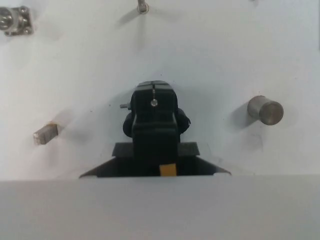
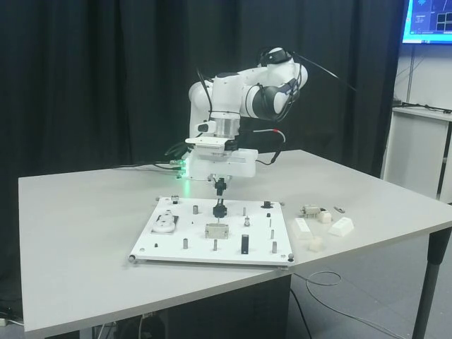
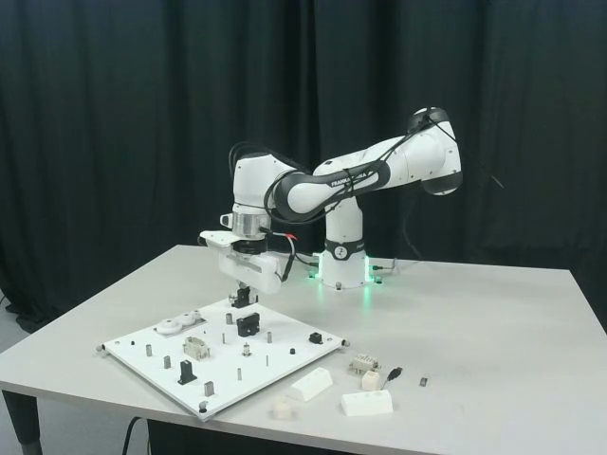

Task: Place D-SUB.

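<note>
The D-SUB (image 1: 154, 100) is a black hooded connector with a seam and a small screw on its top. It stands upright at the middle of the white board (image 2: 162, 247). My gripper (image 1: 154, 131) comes straight down onto it and looks shut on the D-SUB's upper part. In the first room view the gripper (image 2: 219, 189) is directly over the D-SUB (image 2: 219, 209), whose lower end is at the board. The second room view shows the same, gripper (image 3: 243, 299) over D-SUB (image 3: 248, 325). The connector's underside is hidden.
On the board close by stand a grey metal peg (image 1: 265, 110), a small block (image 1: 46, 134) and a square metal socket (image 1: 17, 20). Several other fixtures dot the board. Loose white parts (image 2: 342, 227) and a small connector (image 3: 364, 363) lie on the table beside it.
</note>
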Controlling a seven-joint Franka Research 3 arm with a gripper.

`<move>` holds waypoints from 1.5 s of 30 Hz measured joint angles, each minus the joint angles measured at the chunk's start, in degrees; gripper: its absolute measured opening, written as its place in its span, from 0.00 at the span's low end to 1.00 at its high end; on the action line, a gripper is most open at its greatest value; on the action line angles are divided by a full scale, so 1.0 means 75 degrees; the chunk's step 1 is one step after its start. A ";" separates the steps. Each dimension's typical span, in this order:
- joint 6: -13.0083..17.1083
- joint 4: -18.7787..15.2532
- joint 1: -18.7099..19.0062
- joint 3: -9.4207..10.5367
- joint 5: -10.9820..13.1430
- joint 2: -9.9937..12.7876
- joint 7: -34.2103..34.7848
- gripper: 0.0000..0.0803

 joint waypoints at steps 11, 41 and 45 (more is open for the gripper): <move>0.0000 0.0032 0.0120 -0.0003 0.0012 -0.0008 -0.0189 0.19; -0.0439 0.0844 0.2414 0.0116 0.0260 -0.0121 0.0800 0.19; -0.0298 0.1049 0.2706 0.0269 0.0260 -0.0121 0.1238 0.19</move>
